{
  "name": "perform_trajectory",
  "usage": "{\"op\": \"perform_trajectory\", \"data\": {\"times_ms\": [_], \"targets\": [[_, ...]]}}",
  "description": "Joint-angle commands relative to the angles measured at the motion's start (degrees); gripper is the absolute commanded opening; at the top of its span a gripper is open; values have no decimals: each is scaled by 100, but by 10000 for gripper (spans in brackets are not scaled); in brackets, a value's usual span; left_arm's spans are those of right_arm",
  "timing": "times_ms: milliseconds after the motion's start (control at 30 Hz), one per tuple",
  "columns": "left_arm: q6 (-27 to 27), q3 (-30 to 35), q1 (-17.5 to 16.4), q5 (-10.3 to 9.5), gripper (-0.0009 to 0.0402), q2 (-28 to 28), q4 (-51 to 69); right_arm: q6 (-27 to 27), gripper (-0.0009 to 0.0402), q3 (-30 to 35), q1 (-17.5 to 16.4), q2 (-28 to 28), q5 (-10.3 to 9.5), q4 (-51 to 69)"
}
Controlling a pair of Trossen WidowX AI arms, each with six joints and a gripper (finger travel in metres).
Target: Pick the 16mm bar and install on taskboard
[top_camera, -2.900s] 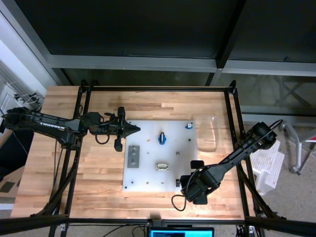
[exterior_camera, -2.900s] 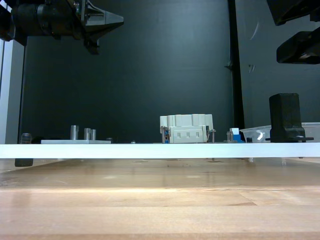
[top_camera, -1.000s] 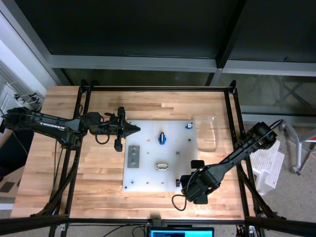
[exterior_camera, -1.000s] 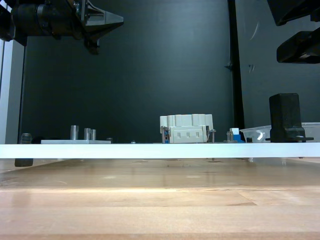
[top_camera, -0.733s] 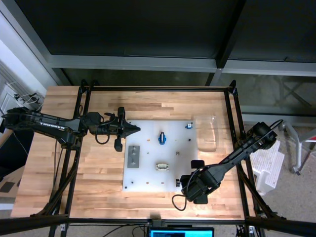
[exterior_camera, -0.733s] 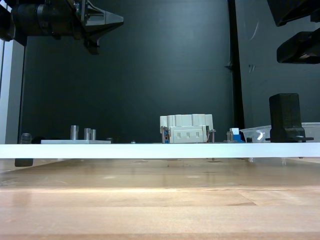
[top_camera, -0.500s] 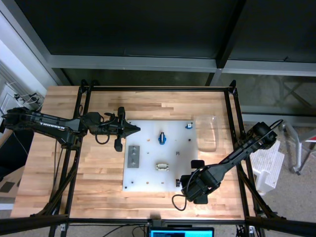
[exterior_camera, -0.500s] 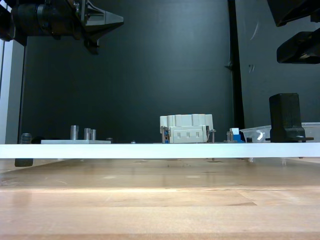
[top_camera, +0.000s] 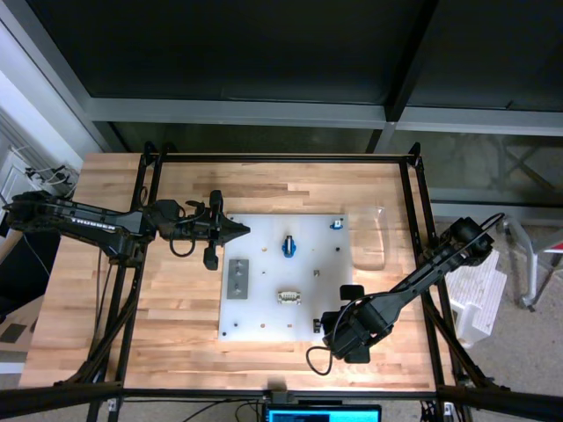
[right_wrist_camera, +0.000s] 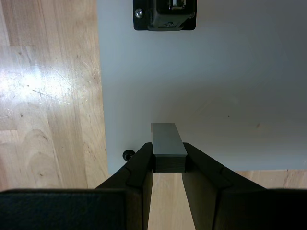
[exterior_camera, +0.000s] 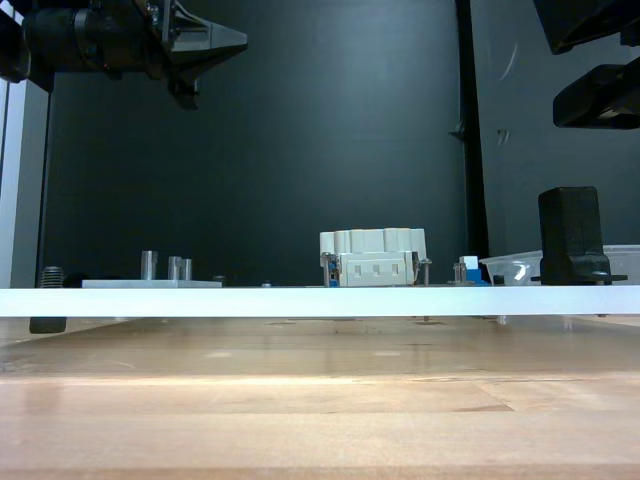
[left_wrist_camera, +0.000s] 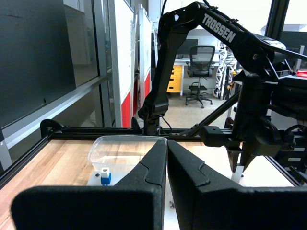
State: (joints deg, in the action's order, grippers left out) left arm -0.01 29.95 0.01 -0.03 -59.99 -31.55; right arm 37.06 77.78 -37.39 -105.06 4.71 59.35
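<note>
A short grey 16mm bar [right_wrist_camera: 168, 148] is pinched between the fingers of my right gripper [right_wrist_camera: 168, 160], which is shut on it. The bar hangs over the near right corner of the white taskboard [right_wrist_camera: 225, 81], close to the board's edge. From above, the right gripper [top_camera: 341, 332] sits at that corner of the taskboard [top_camera: 264, 309]. My left gripper [top_camera: 239, 230] is shut with nothing in it, held high over the board's far left edge; it also shows high up in the low view [exterior_camera: 235, 42].
On the board stand a grey metal block [top_camera: 237, 278], a blue knob [top_camera: 289, 245], a beige connector [top_camera: 288, 299] and a black socket [right_wrist_camera: 164, 13]. A clear plastic tub [top_camera: 369, 236] lies right of the board. A black frame rails the table.
</note>
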Motion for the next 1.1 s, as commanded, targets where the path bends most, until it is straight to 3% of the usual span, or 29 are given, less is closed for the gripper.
{"op": "perform_trajectory", "data": {"times_ms": [33, 167, 733, 1100], "targets": [[0, 0, -2, 0, 0, -2, 0, 7, 11, -2, -2, -17, -46, -13], [0, 0, -2, 0, 0, -2, 0, 7, 11, -2, 0, -15, -146, -13], [0, 0, 0, 0, 0, -2, 0, 9, 11, -101, 2, -17, 15, -59], [0, 0, 0, 0, 0, -2, 0, 2, 11, -382, 0, -17, 9, -391]]}}
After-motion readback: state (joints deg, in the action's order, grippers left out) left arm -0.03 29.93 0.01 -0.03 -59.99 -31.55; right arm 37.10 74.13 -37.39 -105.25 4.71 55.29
